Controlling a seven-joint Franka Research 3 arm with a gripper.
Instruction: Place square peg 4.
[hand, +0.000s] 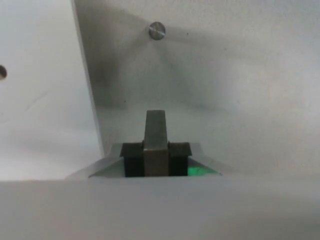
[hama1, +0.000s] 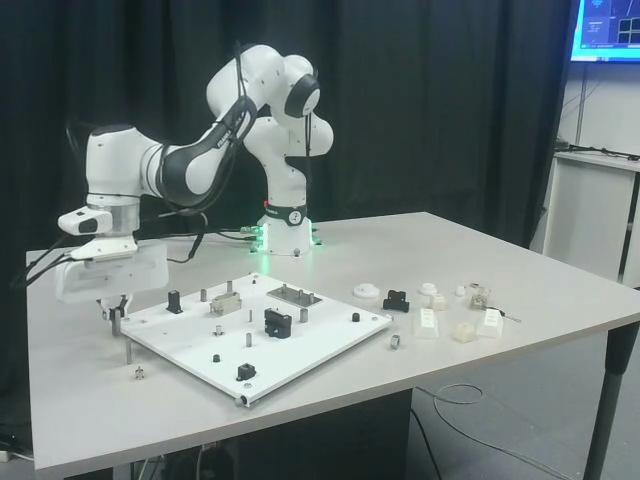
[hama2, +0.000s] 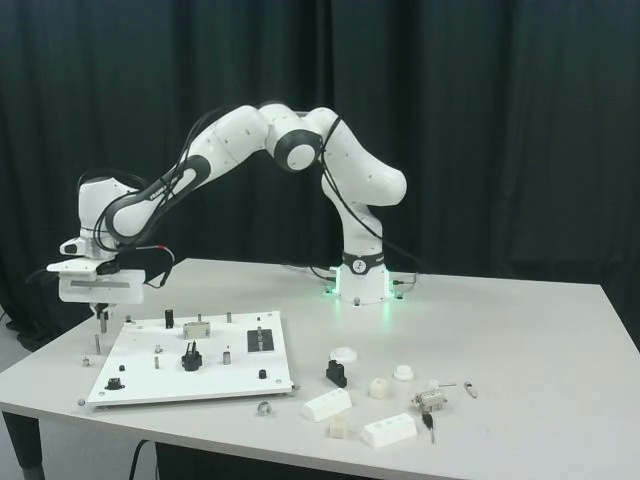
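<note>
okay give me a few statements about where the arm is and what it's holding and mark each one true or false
1. The claw grips a grey peg. True.
2. The claw hangs over the middle of the white board. False: it is off the board's edge, over the grey table.
3. Loose white parts lie on the table beside the board. True.
4. The arm's base stands on the board. False: it is bolted to the table behind it.

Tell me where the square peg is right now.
The square peg is clamped in the hand, held just above the grey table beside the white board's edge.
</note>
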